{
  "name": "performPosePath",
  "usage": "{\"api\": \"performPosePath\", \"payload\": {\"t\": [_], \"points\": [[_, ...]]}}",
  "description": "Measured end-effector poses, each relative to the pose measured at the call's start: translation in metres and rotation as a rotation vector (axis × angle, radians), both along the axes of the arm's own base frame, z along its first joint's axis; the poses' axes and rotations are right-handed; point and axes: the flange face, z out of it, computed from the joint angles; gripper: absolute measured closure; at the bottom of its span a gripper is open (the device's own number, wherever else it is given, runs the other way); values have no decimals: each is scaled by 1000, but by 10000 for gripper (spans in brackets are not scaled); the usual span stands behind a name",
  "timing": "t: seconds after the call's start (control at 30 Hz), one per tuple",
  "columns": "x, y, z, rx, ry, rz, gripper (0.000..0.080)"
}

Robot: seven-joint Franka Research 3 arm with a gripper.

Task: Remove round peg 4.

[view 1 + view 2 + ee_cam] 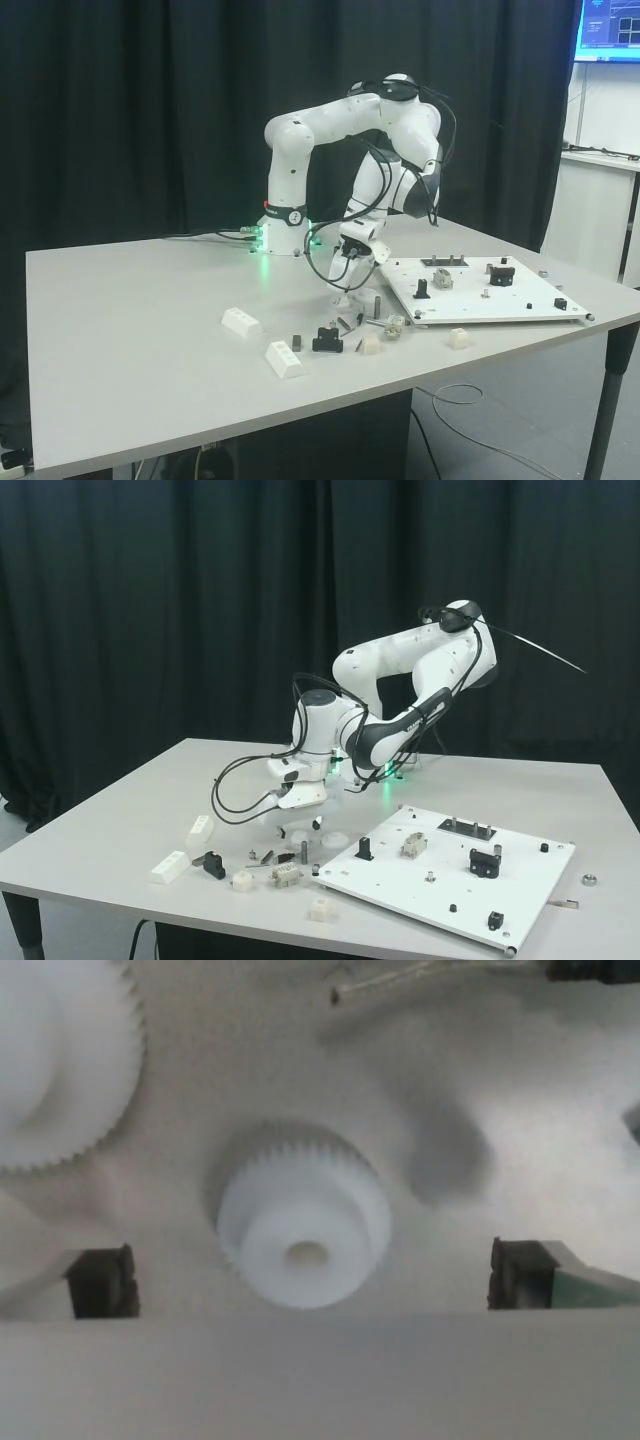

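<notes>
My gripper point(310, 1278) is open and hangs low over the table, left of the white task board point(520, 305). In the wrist view a small white gear point(303, 1228) lies on the table between the two black fingertips point(103, 1282), apart from both. Part of a larger white gear point(60, 1060) lies beside it. The room views show the gripper point(352, 268) point(298, 815) just off the board's point(400, 895) near corner. A short dark upright peg point(377, 302) point(304, 852) stands on the table by that corner. Nothing is held. I cannot tell which peg is round peg 4.
Loose parts lie scattered in front of the gripper: two white blocks point(241, 321) point(285, 359), a black bracket point(327, 341) and small connectors point(392, 326). The board carries black fixtures point(500, 273) and small pegs. A cable point(430, 975) crosses the wrist view's edge.
</notes>
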Motion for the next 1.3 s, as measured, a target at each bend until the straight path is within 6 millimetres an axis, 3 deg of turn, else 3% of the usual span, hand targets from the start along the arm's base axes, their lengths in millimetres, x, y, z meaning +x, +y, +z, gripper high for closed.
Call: {"api": "performPosePath", "payload": {"t": [0.03, 0.07, 0.87, 1.3], "points": [[0, 0, 1, 0, -2, 0, 146], [1, 0, 2, -1, -4, 0, 12], [5, 0, 15, -6, -23, 5, 3], [11, 19, 37, 7, -18, -3, 3]]}}
